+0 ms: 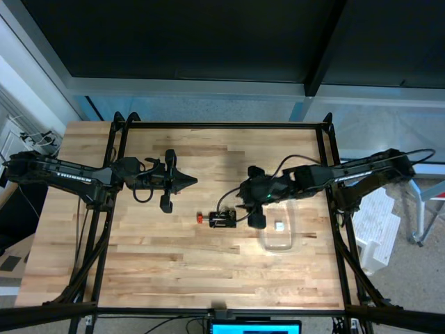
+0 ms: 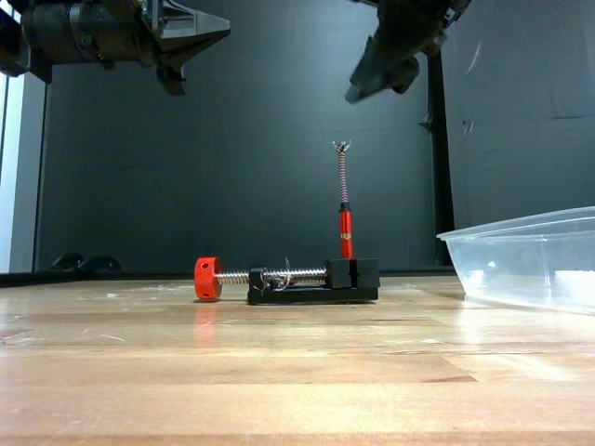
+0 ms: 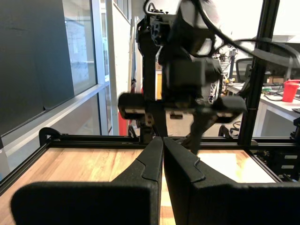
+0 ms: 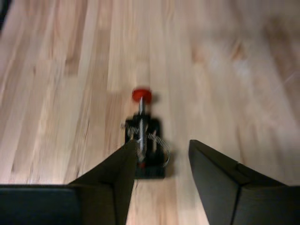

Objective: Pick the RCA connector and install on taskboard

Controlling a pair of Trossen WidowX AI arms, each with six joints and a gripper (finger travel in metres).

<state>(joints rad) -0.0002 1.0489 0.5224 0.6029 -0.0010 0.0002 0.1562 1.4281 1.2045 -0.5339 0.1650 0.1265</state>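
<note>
Right gripper (image 4: pixel 162 142), fingers apart, is hovering clear above the connector (image 2: pixel 346 232) on your vise (image 2: pixel 316 281); left gripper (image 1: pixel 191 181), fingers together, is hanging well left.

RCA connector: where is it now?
Low view: the RCA connector stands upright on the black vise mid-table, left of the clear tray, unheld. The right gripper hangs open above it; the left gripper is shut, raised at the left.

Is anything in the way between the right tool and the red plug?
Nothing visible. The connector stands on the vise, the right tool hangs above it, only air between. The left tool is parked left.
</note>
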